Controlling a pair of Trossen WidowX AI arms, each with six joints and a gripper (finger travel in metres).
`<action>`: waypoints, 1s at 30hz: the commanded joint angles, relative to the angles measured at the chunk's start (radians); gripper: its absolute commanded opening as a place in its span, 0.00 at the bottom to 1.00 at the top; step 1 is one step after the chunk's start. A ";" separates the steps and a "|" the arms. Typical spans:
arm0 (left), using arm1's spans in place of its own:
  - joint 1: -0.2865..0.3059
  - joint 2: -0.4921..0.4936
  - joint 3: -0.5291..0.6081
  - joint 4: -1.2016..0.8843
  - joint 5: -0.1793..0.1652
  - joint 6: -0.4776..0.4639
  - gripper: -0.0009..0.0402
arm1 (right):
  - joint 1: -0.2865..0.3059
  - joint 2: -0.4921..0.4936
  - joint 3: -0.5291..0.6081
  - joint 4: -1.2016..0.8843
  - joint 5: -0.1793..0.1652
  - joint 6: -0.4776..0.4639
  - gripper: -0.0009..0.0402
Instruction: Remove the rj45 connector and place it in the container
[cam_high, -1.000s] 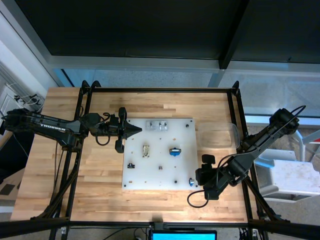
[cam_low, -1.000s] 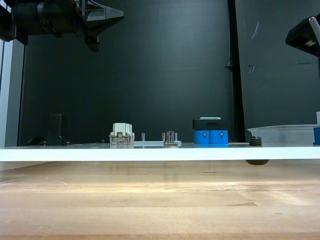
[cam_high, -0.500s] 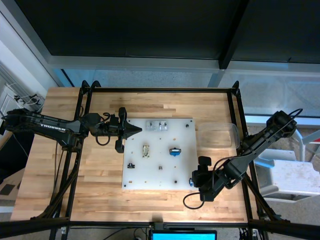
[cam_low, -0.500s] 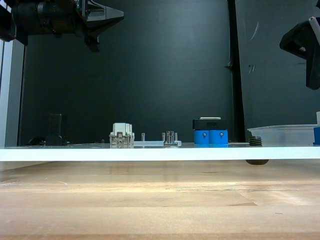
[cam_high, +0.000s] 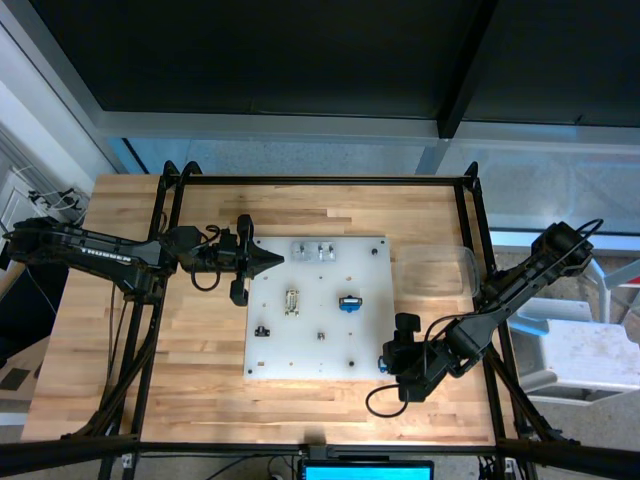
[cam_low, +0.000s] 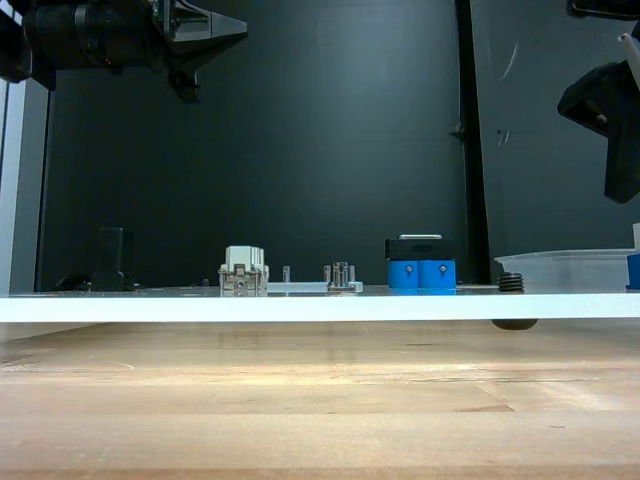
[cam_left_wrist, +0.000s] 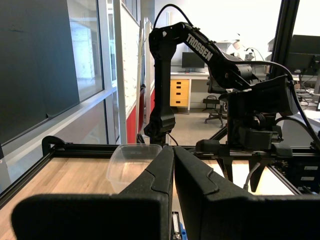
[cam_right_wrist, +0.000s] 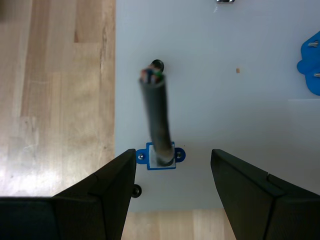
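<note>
Right gripper: in the lower right of the high view we find the black right gripper (cam_high: 388, 362) above the near right corner of the flat white board (cam_high: 310, 340). Its fingers (cam_right_wrist: 115, 190) are spread wide and hold nothing. In the low view it hangs well above the board.
Task's thing: the rj45 connector (cam_right_wrist: 158, 125), a short grey cable stub standing up from a small blue socket, is plugged in at that same near corner. In the right wrist view we see it between the two open fingers, touched by neither.
Step in hand: we judge this to be the approach. The gripper is lined up over the connector and the grasp is not yet made.
Next move: we think it calls for a straight descent that keeps the stub centred, then a close on it low down near the plug and a pull straight up. A skewed pull could jam the plug or drag the board.
Left gripper: in the left middle of the high view the black left gripper (cam_high: 272, 259) sits at the board's left edge, raised, its fingers pressed together on nothing. We take it as parked.
Container: the small clear plastic container (cam_high: 435, 270) sits on the pale wooden table (cam_high: 200, 400) just beside the board's far right corner, right of centre in the high view. It looks empty to us.
</note>
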 joint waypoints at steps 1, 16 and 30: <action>0.000 0.000 0.000 0.000 0.000 0.000 0.02 | 0.000 0.000 -0.001 0.007 0.016 -0.006 0.53; 0.000 0.000 0.000 0.000 0.000 0.000 0.02 | -0.007 0.000 -0.063 0.101 0.018 -0.016 0.53; 0.000 0.000 0.000 0.000 0.000 0.000 0.02 | -0.009 0.000 -0.068 0.098 0.026 -0.024 0.41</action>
